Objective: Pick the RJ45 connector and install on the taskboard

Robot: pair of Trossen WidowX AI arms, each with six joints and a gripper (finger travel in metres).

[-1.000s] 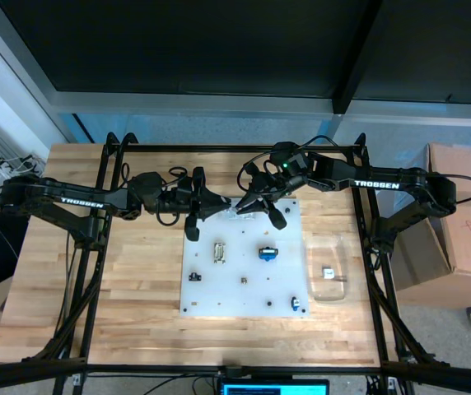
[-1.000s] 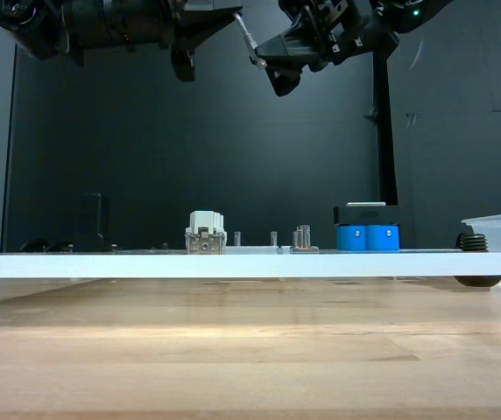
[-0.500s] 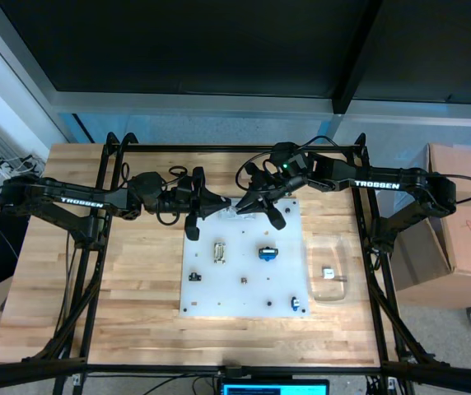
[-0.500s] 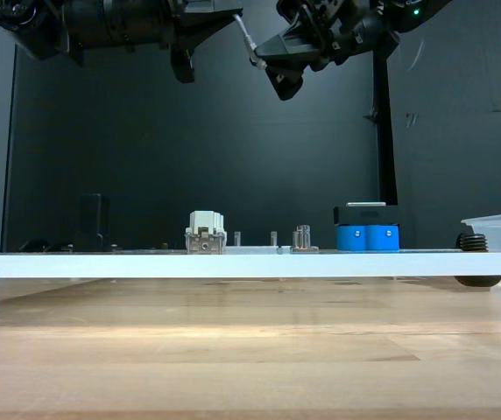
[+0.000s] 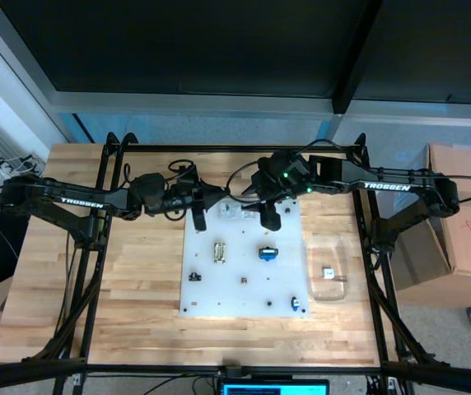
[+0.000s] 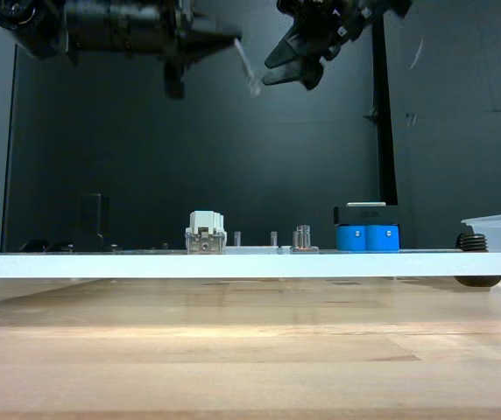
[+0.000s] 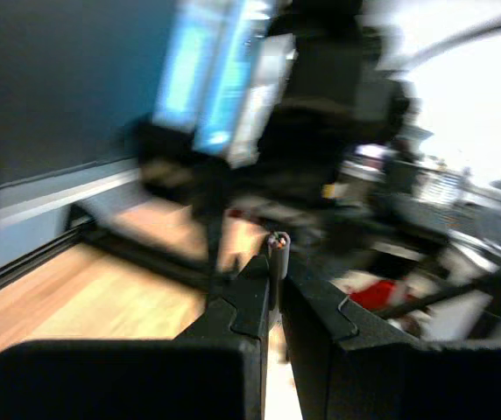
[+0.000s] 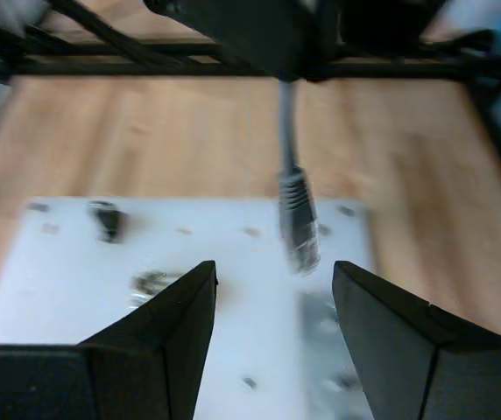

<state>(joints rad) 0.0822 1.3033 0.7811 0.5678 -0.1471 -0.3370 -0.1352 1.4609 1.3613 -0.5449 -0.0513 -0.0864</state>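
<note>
Left gripper (image 5: 211,196): high over the far edge of the taskboard, pointing toward the right arm. Its fingers (image 7: 250,302) are pressed together on the grey cable (image 7: 278,242).
RJ45 connector (image 8: 299,229): in the air, clear of the board. It hangs from the left gripper on its grey cable and slants downward in the low view (image 6: 254,84). Nothing else touches it.
Right gripper (image 8: 274,267): also high over the board's far edge, just beside the left gripper and facing it. Its fingers (image 8: 176,324) are spread wide and hold nothing. In its own wrist view the connector hangs between them without touching.
Right arm (image 5: 380,186): black, with "TROSSEN" in white letters and a small green light (image 5: 286,174) near the wrist.
Left arm (image 5: 75,202): black, with the same "TROSSEN" lettering.
Taskboard (image 5: 244,280): a white square plate lying flat on the wooden table (image 5: 120,288). It carries a pale connector block (image 5: 218,251) and two blue parts (image 5: 268,253), (image 5: 299,305).
Clear tray (image 5: 332,288): on the table just right of the board, with a small white piece (image 5: 328,271) inside.
Cardboard box (image 5: 462,222): beyond the table's right edge. Its red scrawl cannot be read.
</note>
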